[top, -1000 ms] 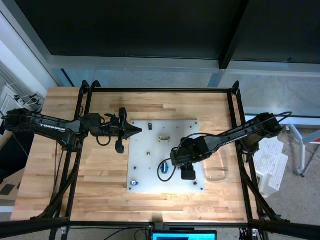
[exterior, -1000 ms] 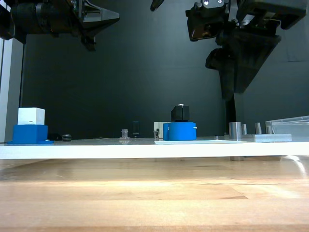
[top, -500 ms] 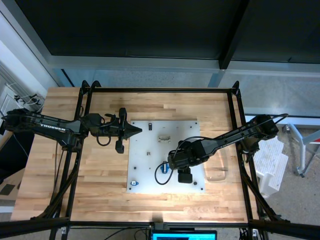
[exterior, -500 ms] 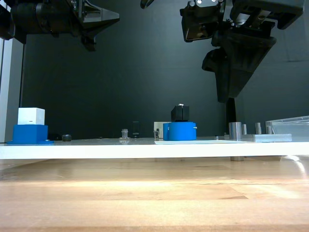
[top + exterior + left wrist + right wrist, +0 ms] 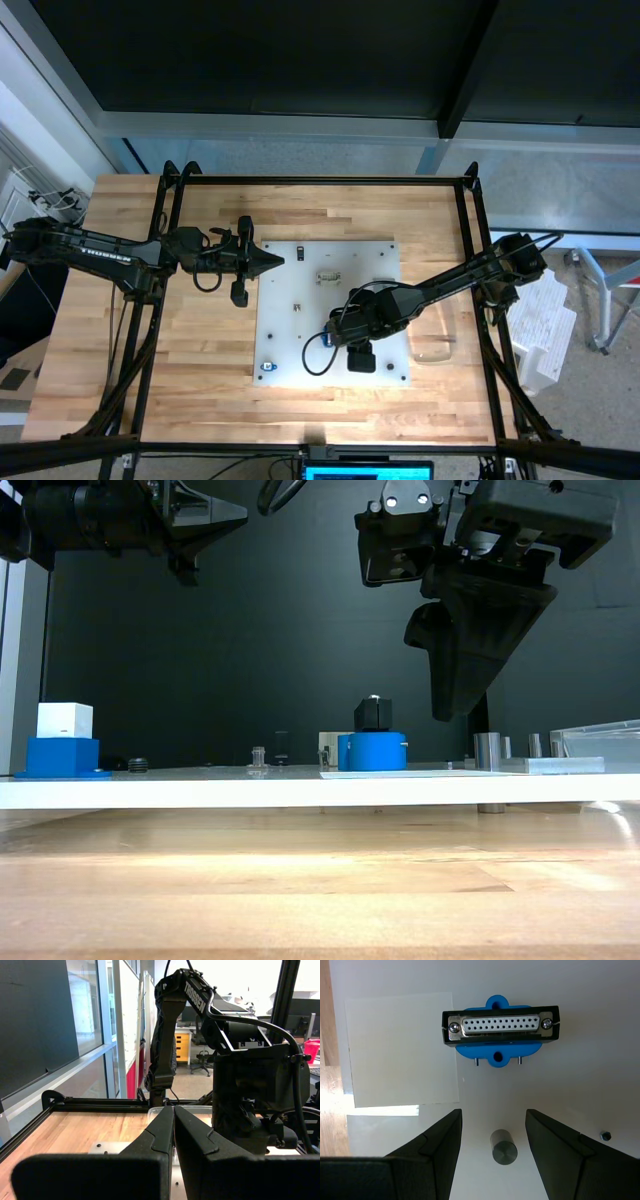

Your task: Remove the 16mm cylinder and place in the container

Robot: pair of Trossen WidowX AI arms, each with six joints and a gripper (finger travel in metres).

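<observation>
Your bench carries a white board at its middle. The clear container lies just beside the board's right edge, under the right arm. The right tool hangs over the near right part of the board, well above the surface in the low view, its fingers spread and holding nothing. The left tool is parked high by the board's left edge, clenched on nothing, so the right arm is by far the nearer and I judge the job to be its own. Below the right tool sits a blue connector with a grey many-pinned face. Near it is the cylinder, standing upright in the board so that you look straight down on its round end. That is the relation to mind: its long axis runs along the tool's line of approach. It lies within the gap between the two fingers, a little closer to one than the other and touching neither. A straight descent should bring the fingers to either side of it, though I would judge a small sideways trim worthwhile first. As for writing, TROSSEN reads in white along the right arm in the left wrist view, and again on the left arm from above. Nothing on the connector or the cylinder is legible.
</observation>
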